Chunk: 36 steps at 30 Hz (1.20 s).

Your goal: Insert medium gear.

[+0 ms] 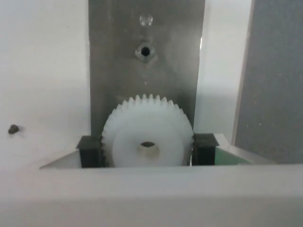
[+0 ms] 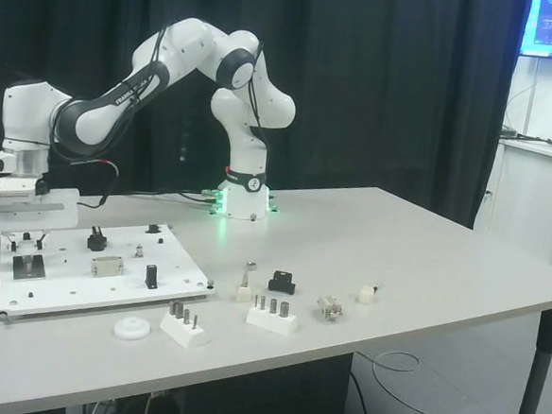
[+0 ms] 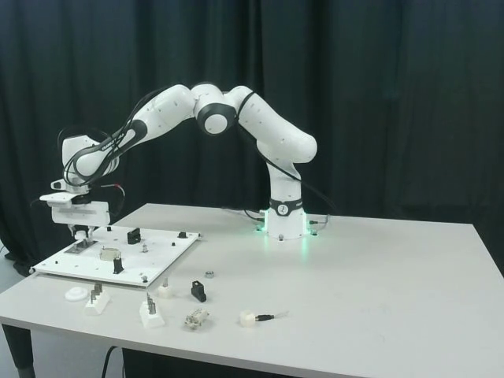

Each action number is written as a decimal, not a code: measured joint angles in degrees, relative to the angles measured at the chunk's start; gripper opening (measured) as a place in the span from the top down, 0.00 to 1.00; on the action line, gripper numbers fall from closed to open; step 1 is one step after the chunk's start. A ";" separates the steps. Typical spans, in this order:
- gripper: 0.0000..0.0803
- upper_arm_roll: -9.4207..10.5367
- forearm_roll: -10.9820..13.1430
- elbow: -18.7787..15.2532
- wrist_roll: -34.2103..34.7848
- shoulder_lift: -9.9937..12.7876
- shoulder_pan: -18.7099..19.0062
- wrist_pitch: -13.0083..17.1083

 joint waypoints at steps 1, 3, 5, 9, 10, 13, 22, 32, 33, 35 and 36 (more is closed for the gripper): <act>0.50 0.00 0.03 0.00 -0.11 0.07 -0.06 -0.02; 0.50 0.03 0.08 0.00 -0.28 0.18 -0.18 -0.07; 0.50 0.08 0.11 0.00 -0.34 0.26 -0.31 -0.14; 0.50 0.23 0.14 0.00 -0.39 0.38 -0.56 -0.38; 0.50 0.26 0.14 0.00 -0.41 0.41 -0.61 -0.46; 0.50 0.37 0.15 0.00 -0.54 0.46 -0.77 -0.85; 0.50 0.38 0.16 0.07 -0.88 0.48 -1.08 -1.54; 0.50 0.38 0.16 0.09 -1.67 0.48 -1.38 -1.64; 0.50 0.38 0.16 0.09 -1.73 0.48 -1.41 -1.65; 0.50 0.38 0.16 0.09 -1.89 0.48 -1.45 -1.64; 0.50 0.38 0.16 0.09 -1.99 0.48 -1.46 -1.65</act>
